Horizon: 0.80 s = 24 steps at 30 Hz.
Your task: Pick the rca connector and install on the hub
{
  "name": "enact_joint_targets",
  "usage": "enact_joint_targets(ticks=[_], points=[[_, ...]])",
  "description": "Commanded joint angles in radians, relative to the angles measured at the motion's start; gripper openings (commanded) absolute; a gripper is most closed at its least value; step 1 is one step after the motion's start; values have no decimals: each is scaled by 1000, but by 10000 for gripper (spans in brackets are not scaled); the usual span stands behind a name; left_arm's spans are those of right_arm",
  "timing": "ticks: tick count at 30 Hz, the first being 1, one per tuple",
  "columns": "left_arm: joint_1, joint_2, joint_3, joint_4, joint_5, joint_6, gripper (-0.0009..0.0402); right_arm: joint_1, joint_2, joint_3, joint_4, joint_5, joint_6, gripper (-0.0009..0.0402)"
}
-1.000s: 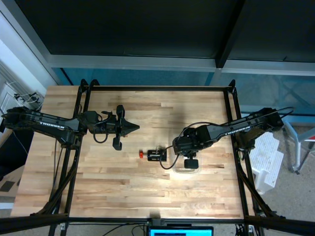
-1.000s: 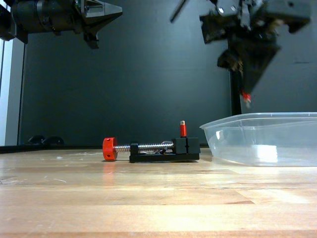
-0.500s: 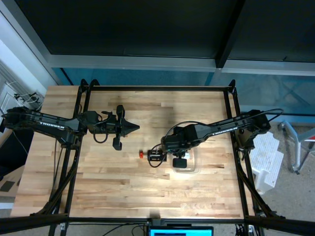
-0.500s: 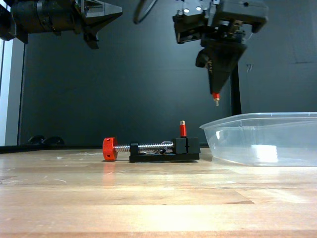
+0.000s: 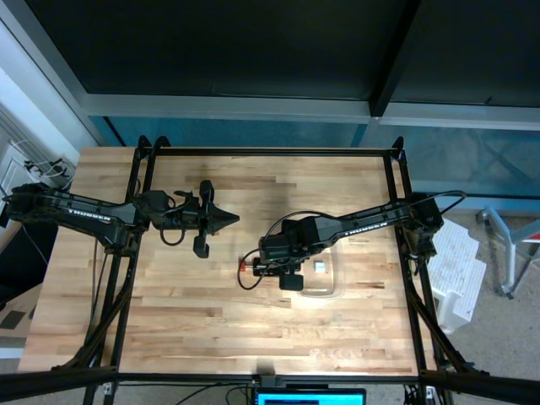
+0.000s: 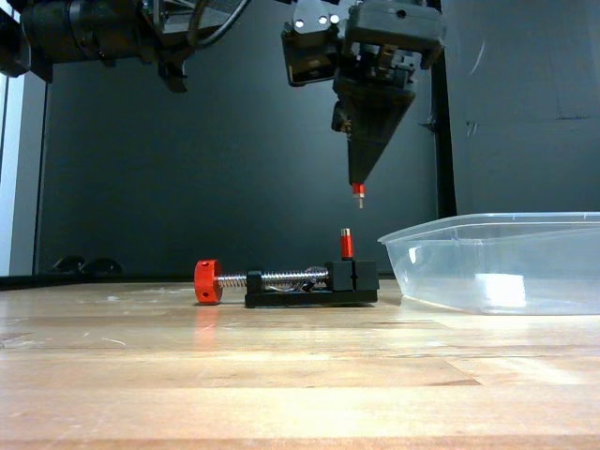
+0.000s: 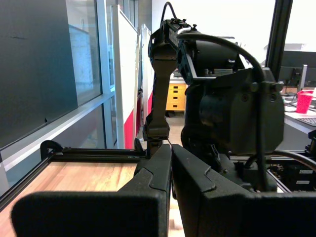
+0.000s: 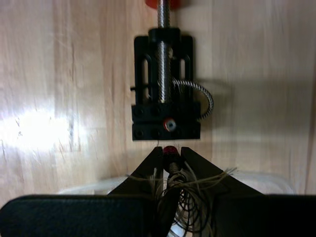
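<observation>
The hub [image 6: 311, 279] is a black block lying on the table, with a red knob [image 6: 207, 280] at its left end and a short red-topped post [image 6: 346, 243] standing on its right end. My right gripper [image 6: 357, 184] hangs point-down just above that post, shut on the rca connector [image 6: 357, 193], a tiny plug with a red tip. In the right wrist view the rca connector [image 8: 170, 151] sits between the shut fingertips, a little short of the hub [image 8: 165, 111] and its post [image 8: 170, 124]. My left gripper [image 5: 231, 219] is parked high at the left, shut and empty.
A clear plastic tray [image 6: 497, 267] stands just right of the hub, with a small white square piece [image 5: 320, 267] inside. The right arm [image 5: 371, 221] reaches in from the right edge. A black frame [image 5: 395, 169] borders the table.
My right gripper has carried the plug leftward, from over the tray to above the hub's post, and has come slightly lower. The left arm has not moved.
</observation>
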Motion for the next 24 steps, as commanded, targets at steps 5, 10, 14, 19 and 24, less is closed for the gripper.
enact_joint_targets(ticks=[5, 10, 14, 19, 24], points=[[0, 0, 0, 0, 0, 0, 0, -1, 17, -1, 25, 6, -7, 0], [0, 1, 0, 0, 0, 0, 0, -5, 21, -1, 32, 25, -9, 0], [0, 3, 0, 1, 0, 0, 0, -6, 21, -2, 42, 26, -10, 0], [0, 3, 0, 0, 0, 0, 0, -6, 21, -17, 61, 25, -9, 0], [0, 3, 0, 1, 0, 0, 0, -6, 21, -23, 64, 26, -9, 0]])
